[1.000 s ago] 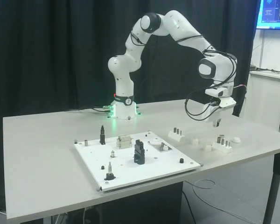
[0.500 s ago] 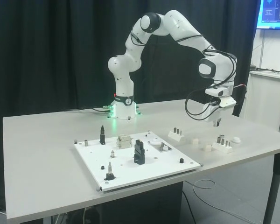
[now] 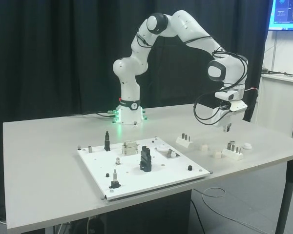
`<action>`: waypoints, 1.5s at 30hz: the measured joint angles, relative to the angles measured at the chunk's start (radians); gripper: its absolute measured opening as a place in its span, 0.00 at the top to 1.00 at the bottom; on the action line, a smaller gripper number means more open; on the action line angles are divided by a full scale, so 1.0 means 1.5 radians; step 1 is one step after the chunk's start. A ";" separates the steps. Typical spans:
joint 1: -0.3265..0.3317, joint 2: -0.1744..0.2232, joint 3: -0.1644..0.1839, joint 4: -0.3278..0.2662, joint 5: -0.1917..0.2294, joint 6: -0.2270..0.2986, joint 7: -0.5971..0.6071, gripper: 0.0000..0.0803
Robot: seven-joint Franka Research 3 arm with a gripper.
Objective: Pick round peg 4.
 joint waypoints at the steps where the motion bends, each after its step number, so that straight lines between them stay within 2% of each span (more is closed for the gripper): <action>1: 0.000 0.000 0.000 0.000 0.000 0.000 0.000 1.00; 42: 0.000 -0.001 -0.002 0.000 -0.001 0.000 0.000 1.00; 43: 0.000 -0.002 -0.002 0.000 -0.002 0.000 0.000 0.85; 45: 0.000 -0.002 -0.002 0.000 -0.003 0.000 0.000 0.85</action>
